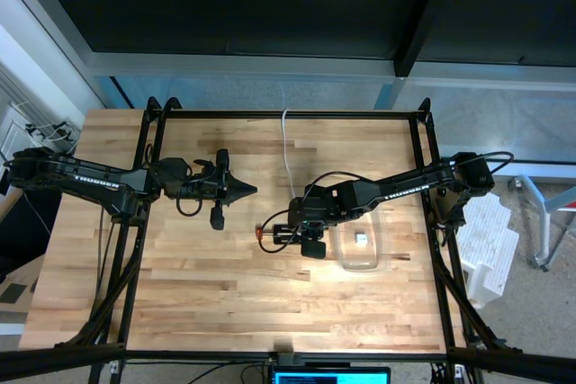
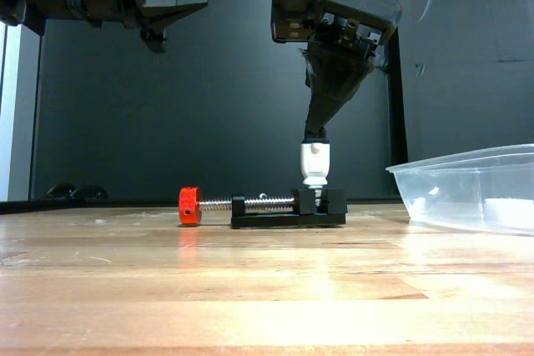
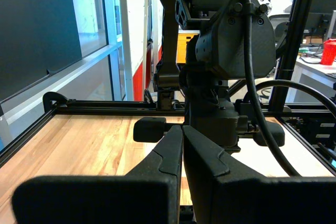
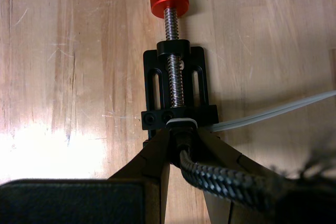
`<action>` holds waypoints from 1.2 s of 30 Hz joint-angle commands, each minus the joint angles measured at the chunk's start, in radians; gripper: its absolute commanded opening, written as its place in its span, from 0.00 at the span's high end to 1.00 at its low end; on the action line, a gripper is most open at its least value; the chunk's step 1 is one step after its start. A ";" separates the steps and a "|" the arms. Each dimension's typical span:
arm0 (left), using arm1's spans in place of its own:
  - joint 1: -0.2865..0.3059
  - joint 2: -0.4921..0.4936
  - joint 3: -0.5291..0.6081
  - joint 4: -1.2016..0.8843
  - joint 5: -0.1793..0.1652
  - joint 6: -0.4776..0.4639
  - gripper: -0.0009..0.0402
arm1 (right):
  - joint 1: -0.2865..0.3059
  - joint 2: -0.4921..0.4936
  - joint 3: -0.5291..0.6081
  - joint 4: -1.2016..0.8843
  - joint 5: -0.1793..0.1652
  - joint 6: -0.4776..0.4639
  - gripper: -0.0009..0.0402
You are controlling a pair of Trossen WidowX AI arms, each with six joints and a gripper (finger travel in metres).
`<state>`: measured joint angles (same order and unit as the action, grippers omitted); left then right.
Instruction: Remove the power plug from the receptacle and place in the container
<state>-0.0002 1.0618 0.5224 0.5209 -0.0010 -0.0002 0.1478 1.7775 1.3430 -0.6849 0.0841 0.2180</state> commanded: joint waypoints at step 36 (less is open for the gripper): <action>0.000 0.000 0.000 0.000 0.000 0.000 0.98 | -0.002 -0.087 0.080 -0.149 -0.010 0.008 0.98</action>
<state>-0.0002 1.0618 0.5224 0.5205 -0.0006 -0.0002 0.1452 1.6970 1.4277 -0.8272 0.0761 0.2268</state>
